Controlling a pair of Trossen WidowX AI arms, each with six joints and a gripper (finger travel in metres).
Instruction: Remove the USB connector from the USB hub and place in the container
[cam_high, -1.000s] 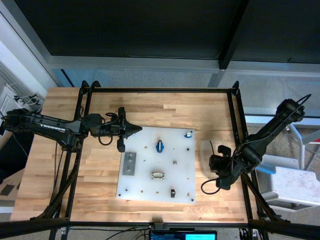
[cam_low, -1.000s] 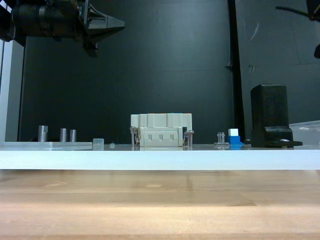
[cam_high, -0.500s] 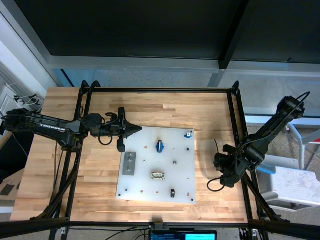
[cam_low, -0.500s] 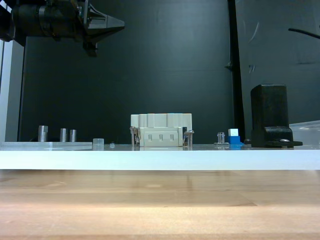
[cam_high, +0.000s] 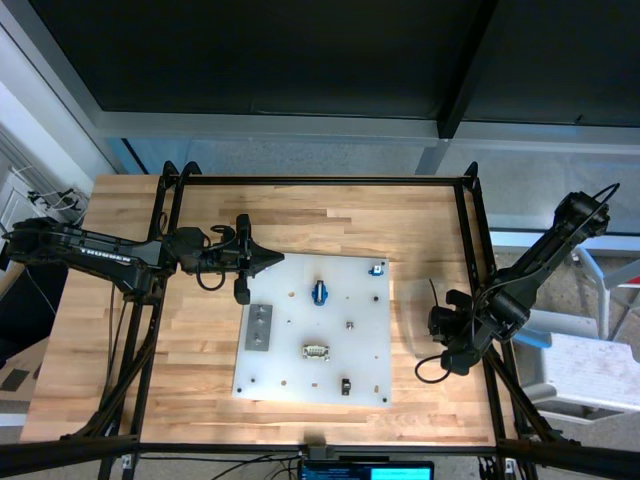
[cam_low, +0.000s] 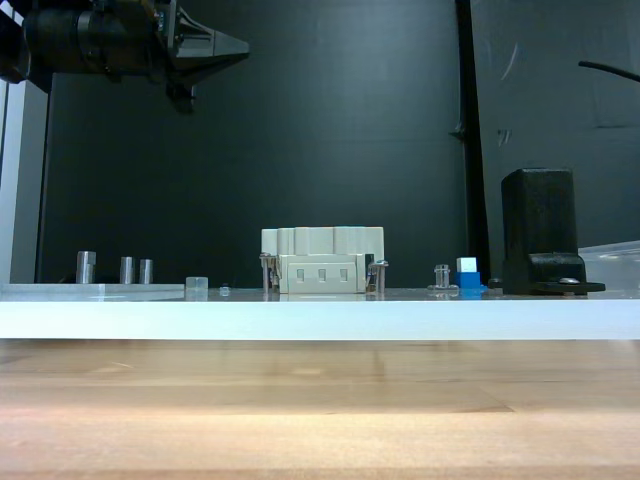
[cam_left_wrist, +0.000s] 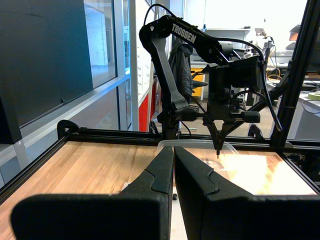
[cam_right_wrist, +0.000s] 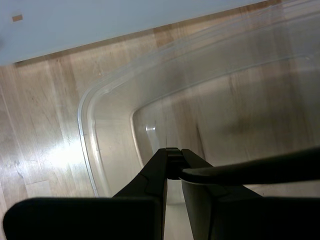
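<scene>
**Right gripper** (cam_right_wrist: 172, 162): fingers pinched on the plug end of the USB connector (cam_right_wrist: 250, 170). It hangs over the container's interior, clear of the walls. The thin black cable runs off to one side from the fingertips; in the high view its slack loops below the gripper toward the tabletop's near edge.

**Container** (cam_right_wrist: 82, 125): clear tub on the tabletop (cam_high: 200, 330), by the right edge. Its rounded corner is near the white board (cam_high: 300, 370), with a strip of bare wood between rim and board edge.

**USB hub** (cam_high: 345, 386): small black block at the board's near edge, toward its near right corner, nothing plugged in, well apart from the container.

**Left gripper** (cam_left_wrist: 173, 150): fingers pressed together, holding nothing, raised well above the board's far left corner and pointing toward the right arm.
</scene>
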